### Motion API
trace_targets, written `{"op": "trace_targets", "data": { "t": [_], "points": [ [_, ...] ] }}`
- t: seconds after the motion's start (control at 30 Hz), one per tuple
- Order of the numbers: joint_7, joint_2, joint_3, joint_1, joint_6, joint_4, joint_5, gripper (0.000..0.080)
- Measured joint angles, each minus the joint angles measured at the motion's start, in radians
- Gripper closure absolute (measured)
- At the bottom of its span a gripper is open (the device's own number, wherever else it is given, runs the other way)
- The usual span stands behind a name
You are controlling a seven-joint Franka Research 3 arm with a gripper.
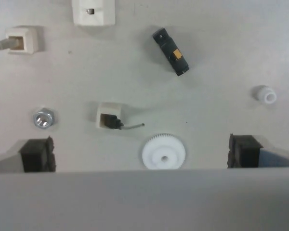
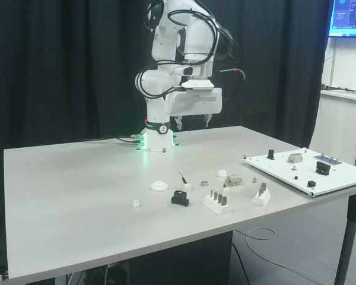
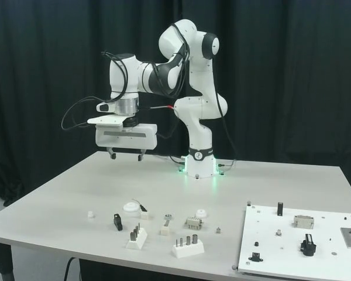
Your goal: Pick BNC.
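1. High above the desk [image 2: 77, 178], the claw [image 1: 139, 153] hangs with its fingers wide apart, holding nothing.
2. Below it, the BNC [image 1: 171, 51], a black connector, lies flat on the desk, off to one side of the claw's midline, its long axis slanted across the finger line.
3. A white gear [image 1: 164, 152] sits between.

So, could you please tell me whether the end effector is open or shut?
Open: the end effector has its fingers spread wide apart, holding nothing, high above the table.
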Motion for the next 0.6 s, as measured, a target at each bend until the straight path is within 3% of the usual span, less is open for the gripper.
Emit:
{"op": "trace_targets", "data": {
  "t": [0.6],
  "points": [
    [-0.041,-0.015,-0.006,0.0,0.017,0.0,0.009,0.0003]
  ]
}}
